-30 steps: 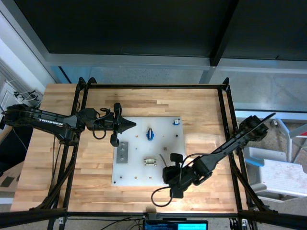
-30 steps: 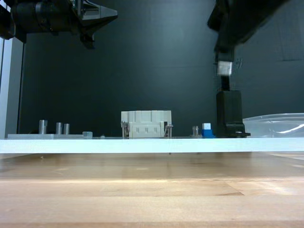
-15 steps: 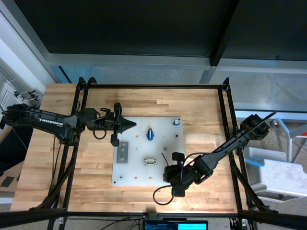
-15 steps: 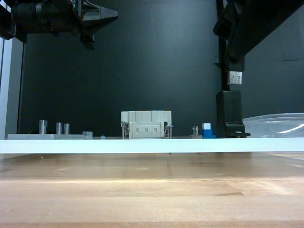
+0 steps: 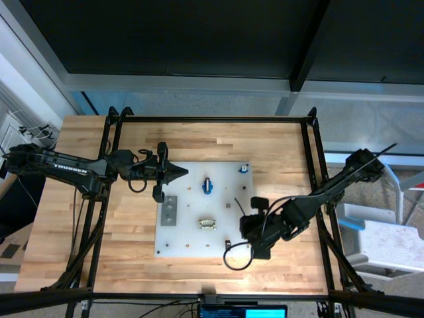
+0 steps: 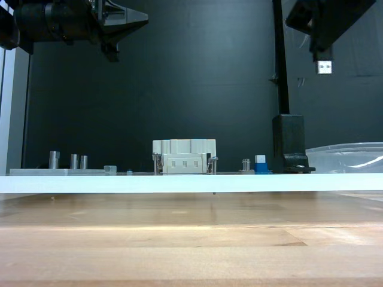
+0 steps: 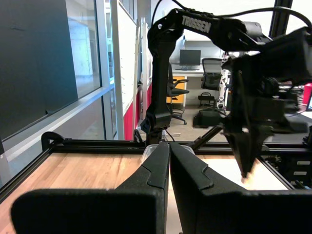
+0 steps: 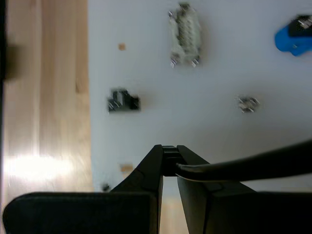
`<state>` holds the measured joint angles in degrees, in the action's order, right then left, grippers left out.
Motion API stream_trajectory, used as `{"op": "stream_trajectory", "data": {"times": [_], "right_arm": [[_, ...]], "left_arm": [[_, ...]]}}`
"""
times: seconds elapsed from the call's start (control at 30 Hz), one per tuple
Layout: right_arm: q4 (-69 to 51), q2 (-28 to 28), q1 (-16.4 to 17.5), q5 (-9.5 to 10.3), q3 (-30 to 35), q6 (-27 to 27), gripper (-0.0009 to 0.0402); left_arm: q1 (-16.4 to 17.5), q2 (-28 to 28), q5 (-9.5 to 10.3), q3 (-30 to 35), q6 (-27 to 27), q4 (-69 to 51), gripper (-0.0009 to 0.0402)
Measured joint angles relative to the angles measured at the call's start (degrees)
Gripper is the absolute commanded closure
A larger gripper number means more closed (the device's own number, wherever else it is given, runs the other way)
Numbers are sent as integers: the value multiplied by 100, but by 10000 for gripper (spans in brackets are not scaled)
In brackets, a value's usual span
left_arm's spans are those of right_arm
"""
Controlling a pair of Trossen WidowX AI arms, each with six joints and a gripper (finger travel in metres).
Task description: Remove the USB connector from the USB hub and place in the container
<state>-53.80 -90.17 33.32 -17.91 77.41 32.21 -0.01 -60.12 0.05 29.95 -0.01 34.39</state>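
Observation:
My right gripper [image 5: 248,225] hangs above the white board [image 5: 192,242], shut on the USB connector [image 6: 324,66], whose silver plug points down in free air. In the right wrist view the right gripper [image 8: 169,163] pinches the dark plug and the thin black lead [image 8: 243,166] trails off sideways. The USB hub [image 6: 290,143], a small black block, stands on the board below and left of the plug, with its socket empty [image 8: 123,101]. The container [image 6: 348,156], a clear tray, lies right of the board. My left gripper [image 5: 183,173] hovers shut over the board's far left corner [image 6: 142,21].
On the board stand a beige-silver fitting [image 5: 208,224], a grey block with pins [image 5: 170,212], a blue part [image 5: 207,186] and a small blue-white piece [image 6: 260,162]. A black frame rail [image 5: 317,179] runs along the right side. The right arm's cable loops near the front edge [image 5: 236,257].
My right gripper has risen and moved right, drawing the USB connector up out of the hub and clear of it. The left arm has not moved.

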Motion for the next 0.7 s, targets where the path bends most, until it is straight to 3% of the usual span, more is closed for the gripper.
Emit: {"op": "stream_trajectory", "data": {"times": [0.13,0.4,0.47,0.6,0.7], "right_arm": [[-494,262,-111,20,0,-109,393],[-1390,678,-417,319,-92,-306,393],[-1423,846,-481,369,-260,-319,393],[-1241,1239,-592,671,-804,-297,393],[-1113,1517,-656,719,-1207,-243,393]], "left_arm": [[0,2,-2,-2,0,0,393],[0,0,0,-2,0,0,392],[0,0,-2,0,2,0,393],[0,0,0,0,0,0,392],[0,0,-2,0,2,0,393]]}}
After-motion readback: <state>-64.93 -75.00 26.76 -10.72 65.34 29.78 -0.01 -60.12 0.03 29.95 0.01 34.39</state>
